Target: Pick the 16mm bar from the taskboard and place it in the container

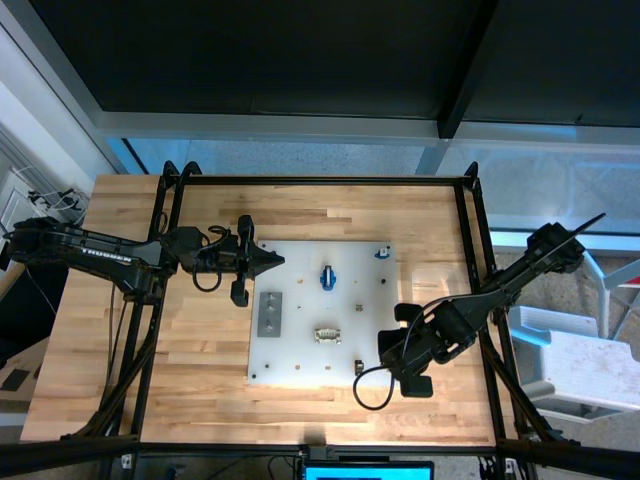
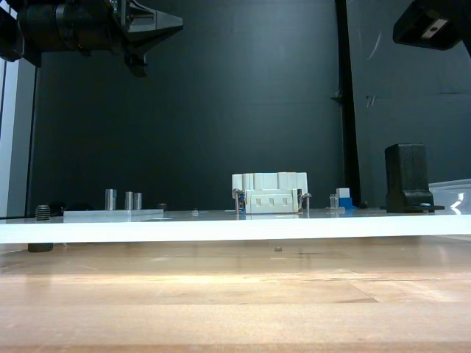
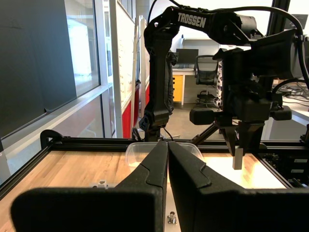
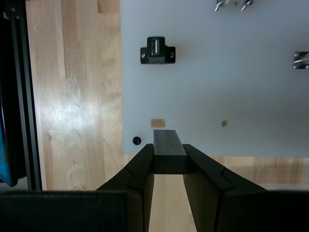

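Since the 16mm bar is clamped in the right gripper and lifted off the taskboard, the coming move turns on where the container lies from that gripper. The gripper is closed only to the bar's width, pinching its upper end. From the left wrist camera the bar hangs below the fingertips with its long axis vertical and nothing touching it underneath. The gripper hovers over the board's right edge, near the near-right corner, with the small black part on the board close by.

The container sits on the bench off the board's right side, farther from the near edge than the right gripper is (its glossy rim is plain from the left wrist camera but nearly lost from above). My reading is that the carry is short: away from the near edge and slightly outward, then straight down. Because the bar is upright, it would enter the tray end first, so it could tip or bounce on release.

The left gripper has its fingers pressed together on nothing. It is held high over the board's left edge, pointing across toward the container. The right arm is much the nearer, and it has the part.
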